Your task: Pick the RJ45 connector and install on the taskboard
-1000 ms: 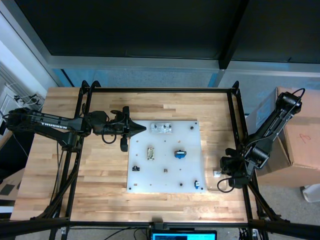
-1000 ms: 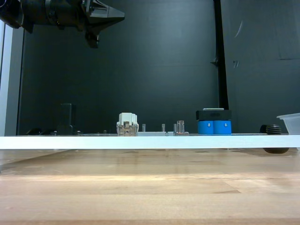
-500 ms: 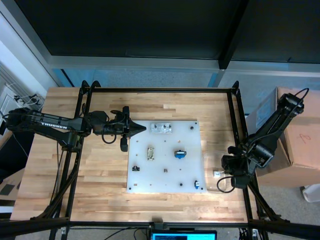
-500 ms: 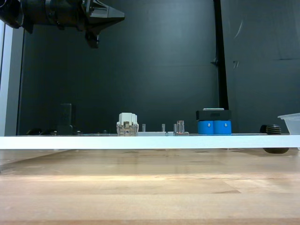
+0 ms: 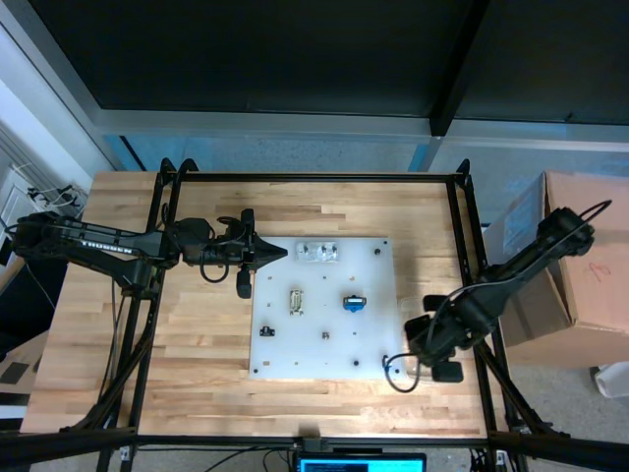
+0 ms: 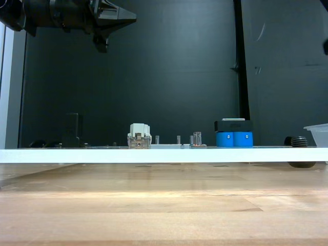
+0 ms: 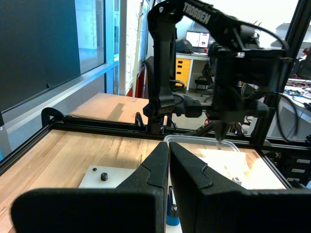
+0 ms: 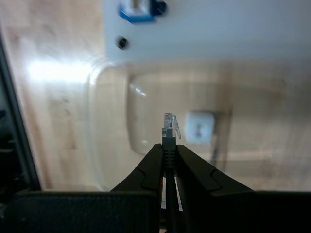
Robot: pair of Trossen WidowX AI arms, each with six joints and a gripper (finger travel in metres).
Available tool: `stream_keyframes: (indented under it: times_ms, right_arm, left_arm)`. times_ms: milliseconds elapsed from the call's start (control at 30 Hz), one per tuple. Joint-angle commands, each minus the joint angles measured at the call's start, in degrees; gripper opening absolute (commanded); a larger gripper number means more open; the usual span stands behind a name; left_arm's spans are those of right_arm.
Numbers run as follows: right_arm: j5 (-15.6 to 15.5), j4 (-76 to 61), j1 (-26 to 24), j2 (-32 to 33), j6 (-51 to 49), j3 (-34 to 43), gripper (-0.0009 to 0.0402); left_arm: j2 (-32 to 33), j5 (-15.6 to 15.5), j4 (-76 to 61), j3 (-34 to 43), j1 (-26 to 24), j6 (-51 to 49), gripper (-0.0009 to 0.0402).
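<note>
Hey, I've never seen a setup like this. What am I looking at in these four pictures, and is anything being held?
Two black robot arms, the left arm and the right arm, stand at the sides of a wooden table. One picture looks down from above, one looks level along the tabletop, and two come from cameras on the arms' wrists. A white square task board lies on the table and carries small fittings, such as a blue block. The left gripper hangs in the air near the board's far left corner, shut and empty. The right gripper is above a clear plastic tray beside the board. It is shut on the clear RJ45 connector, which is held clear of the board.
</note>
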Motion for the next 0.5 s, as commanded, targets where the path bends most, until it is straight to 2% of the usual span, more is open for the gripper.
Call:
stream_keyframes:
  times_ms: [33,167,267,333,500]
  right_arm:
    - [-0.6,-2.5,-2.2,4.7,-3.2,5.8,0.0]
    - [-3.5,-7.0,-5.1,10.3,-7.5,12.2,0.0]
    - [-3.6,-11.0,-6.8,14.4,-9.9,16.4,0.0]
    - [-4.9,-13.3,-7.6,17.1,-11.8,19.2,0.0]
    - [-5.0,-17.7,-8.4,23.5,-14.9,26.1,0.0]
  left_arm:
    - [0.0,0.0,0.0,0.0,0.0,0.0,0.0001]
    - [0.0,0.0,0.0,0.0,0.0,0.0,0.0001]
    - [0.0,0.0,0.0,0.0,0.0,0.0,0.0001]
    - [0.0,0.0,0.0,0.0,0.0,0.0,0.0001]
    - [0.0,0.0,0.0,0.0,0.0,0.0,0.0001]
